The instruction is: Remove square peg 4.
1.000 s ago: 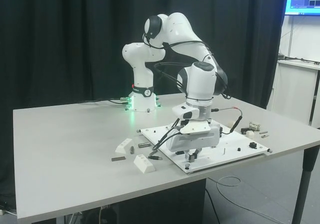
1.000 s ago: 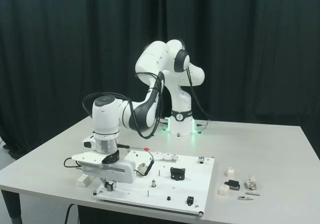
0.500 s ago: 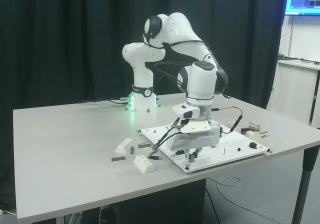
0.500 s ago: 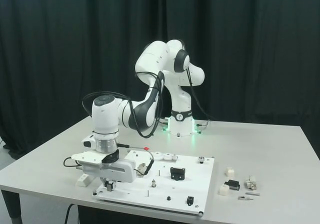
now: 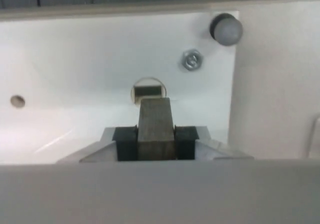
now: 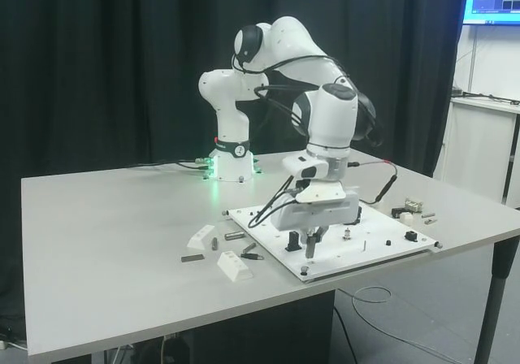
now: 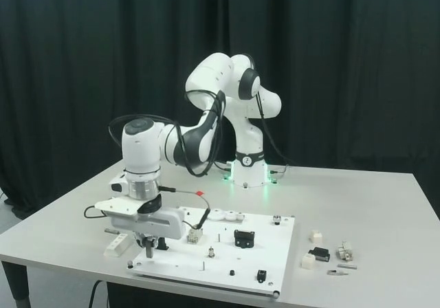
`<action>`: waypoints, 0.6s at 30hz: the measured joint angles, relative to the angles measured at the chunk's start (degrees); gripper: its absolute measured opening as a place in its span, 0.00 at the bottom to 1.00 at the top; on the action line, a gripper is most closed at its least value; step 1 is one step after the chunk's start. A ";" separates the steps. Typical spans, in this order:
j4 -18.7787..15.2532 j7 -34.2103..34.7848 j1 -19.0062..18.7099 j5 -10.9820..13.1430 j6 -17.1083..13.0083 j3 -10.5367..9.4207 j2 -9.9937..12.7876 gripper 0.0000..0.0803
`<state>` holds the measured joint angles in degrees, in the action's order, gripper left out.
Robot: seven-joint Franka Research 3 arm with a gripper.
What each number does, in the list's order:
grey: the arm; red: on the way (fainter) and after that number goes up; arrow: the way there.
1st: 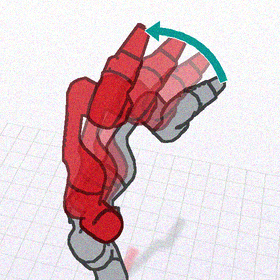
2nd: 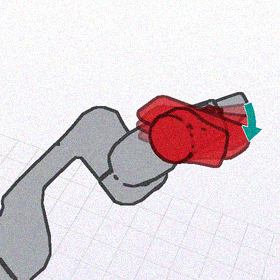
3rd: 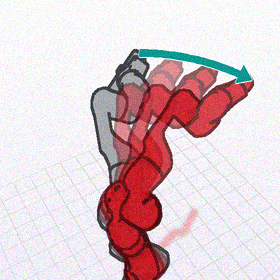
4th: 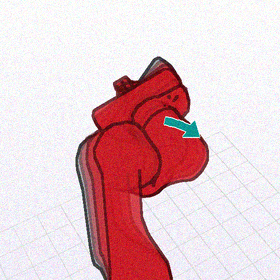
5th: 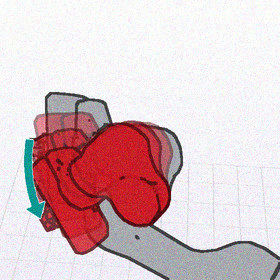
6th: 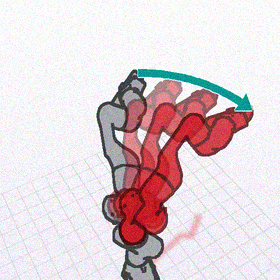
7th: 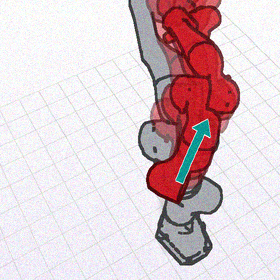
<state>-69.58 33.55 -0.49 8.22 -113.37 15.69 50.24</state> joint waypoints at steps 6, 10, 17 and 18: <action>2.56 0.20 0.00 0.00 3.93 0.50 -0.01 0.19; 3.56 0.72 0.00 0.00 5.22 0.59 -0.02 0.19; 4.02 0.85 0.00 0.00 5.58 0.59 -0.02 0.19; 4.03 0.86 0.00 0.00 5.58 0.60 -0.02 0.19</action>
<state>-65.55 34.41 -0.49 8.22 -107.79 16.29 50.22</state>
